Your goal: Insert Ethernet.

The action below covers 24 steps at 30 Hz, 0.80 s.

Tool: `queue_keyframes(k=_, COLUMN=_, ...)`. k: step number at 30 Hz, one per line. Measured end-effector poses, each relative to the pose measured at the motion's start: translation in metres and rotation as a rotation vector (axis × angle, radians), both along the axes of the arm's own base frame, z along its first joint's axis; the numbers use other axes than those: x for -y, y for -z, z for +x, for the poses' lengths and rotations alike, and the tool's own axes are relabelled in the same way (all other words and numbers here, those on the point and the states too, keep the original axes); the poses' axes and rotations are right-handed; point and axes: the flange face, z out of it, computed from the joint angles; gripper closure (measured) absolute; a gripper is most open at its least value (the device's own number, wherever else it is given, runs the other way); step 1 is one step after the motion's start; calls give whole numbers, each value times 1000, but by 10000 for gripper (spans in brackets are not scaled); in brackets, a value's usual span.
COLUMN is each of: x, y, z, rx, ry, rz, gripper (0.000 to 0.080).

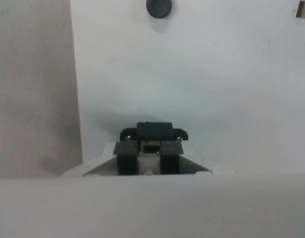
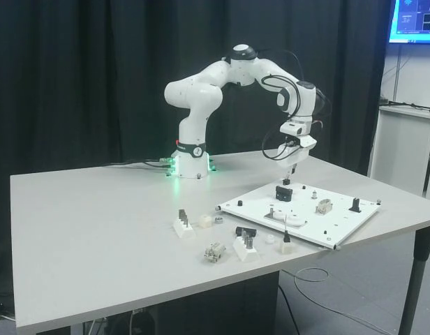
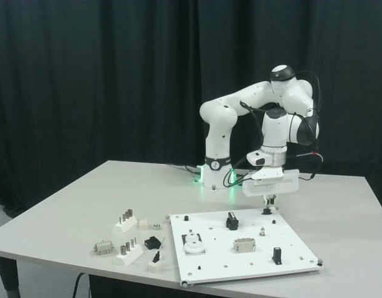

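We see gripper (image 3: 270, 203) hovering over white board's (image 3: 216, 264) far edge, closed on Ethernet plug (image 1: 151, 148). We judge insertion undone: plug above board, clear of it, socket unidentified.

- The arm (image 3: 265, 112) has a glossy white plastic-looking shell, catching highlights on its rounded joints.
- The table (image 2: 89, 209) top is matt grey and smooth.
- The board (image 3: 216, 254) is flat white with a smooth, slightly satin face.
- The socket block (image 1: 148, 144) looks like matt black plastic (bright metal shows inside).
- The curtain (image 3: 98, 74) is black cloth, hanging in folds.
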Motion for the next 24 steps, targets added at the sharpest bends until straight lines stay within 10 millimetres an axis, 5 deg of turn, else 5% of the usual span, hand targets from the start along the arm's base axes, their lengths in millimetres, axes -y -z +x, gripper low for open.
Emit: queue_keyframes(k=24, x=0, y=0, z=5, rx=49, ry=14, rz=-24, gripper=712)
